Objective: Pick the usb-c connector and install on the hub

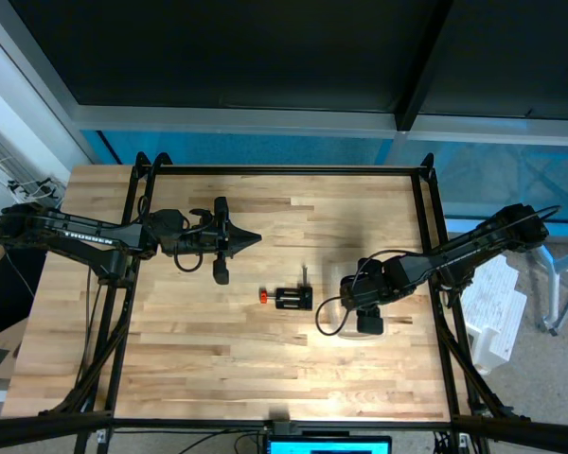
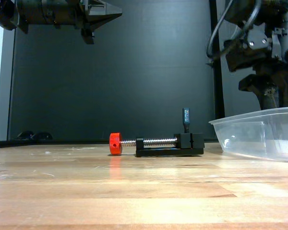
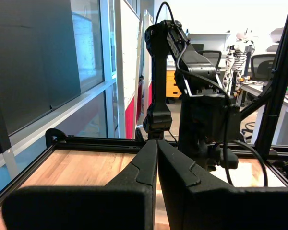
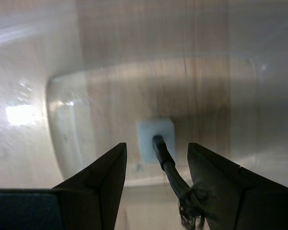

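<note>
I'm working over a pale butcher-block wooden table (image 1: 218, 359) inside a black frame (image 1: 284, 171), with dark panels behind and glass office walls beyond. Left of the small black rectangular hub with an orange-red knob (image 2: 158, 143), and well above it, my left claw (image 1: 251, 237) hangs clenched, tips together. Right of the hub sits a clear plastic tray (image 2: 259, 132), with my right claw (image 4: 157, 146) released over it. Only the right wrist view shows the tiny dark usb-c connector (image 4: 162, 154) in the tray, between the spread fingers, overlapping a small white square piece (image 4: 149, 132). The low view shows the hub's thin grey pin (image 2: 186, 117) standing upright.
</note>
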You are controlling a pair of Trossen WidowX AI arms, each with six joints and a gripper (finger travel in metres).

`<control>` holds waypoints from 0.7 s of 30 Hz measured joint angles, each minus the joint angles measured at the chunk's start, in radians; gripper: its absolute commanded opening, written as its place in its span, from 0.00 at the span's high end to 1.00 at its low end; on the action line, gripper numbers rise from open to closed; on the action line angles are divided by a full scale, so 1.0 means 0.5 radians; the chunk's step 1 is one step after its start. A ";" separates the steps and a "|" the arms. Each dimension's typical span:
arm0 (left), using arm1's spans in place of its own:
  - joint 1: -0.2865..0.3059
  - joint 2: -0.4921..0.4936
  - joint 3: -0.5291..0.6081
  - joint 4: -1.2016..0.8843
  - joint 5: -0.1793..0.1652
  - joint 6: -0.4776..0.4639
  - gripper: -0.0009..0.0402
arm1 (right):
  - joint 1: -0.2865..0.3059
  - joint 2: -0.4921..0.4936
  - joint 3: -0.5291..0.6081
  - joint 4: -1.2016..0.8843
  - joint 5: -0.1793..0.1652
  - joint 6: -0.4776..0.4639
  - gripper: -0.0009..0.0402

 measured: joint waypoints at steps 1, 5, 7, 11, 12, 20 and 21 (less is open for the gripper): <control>0.000 0.000 0.000 0.000 -0.001 0.000 0.98 | 0.000 0.001 -0.020 0.018 -0.001 0.000 0.59; 0.000 0.000 0.000 0.000 0.000 0.000 0.98 | 0.001 0.000 -0.063 0.085 -0.001 0.000 0.64; 0.000 0.000 0.000 0.000 0.000 0.000 0.98 | 0.001 0.000 -0.065 0.095 0.000 -0.008 0.67; 0.000 0.000 0.000 0.000 0.000 0.000 0.98 | 0.001 0.000 -0.065 0.096 0.000 -0.047 0.74; 0.000 0.000 0.000 0.000 0.000 0.000 0.98 | 0.001 0.000 -0.065 0.095 0.000 -0.051 0.77; 0.000 0.000 0.000 0.000 0.000 0.000 0.98 | 0.000 0.000 -0.066 0.092 0.000 -0.053 0.95; 0.000 0.000 0.001 0.000 0.000 0.000 0.98 | 0.000 0.000 -0.066 0.091 0.000 -0.053 0.97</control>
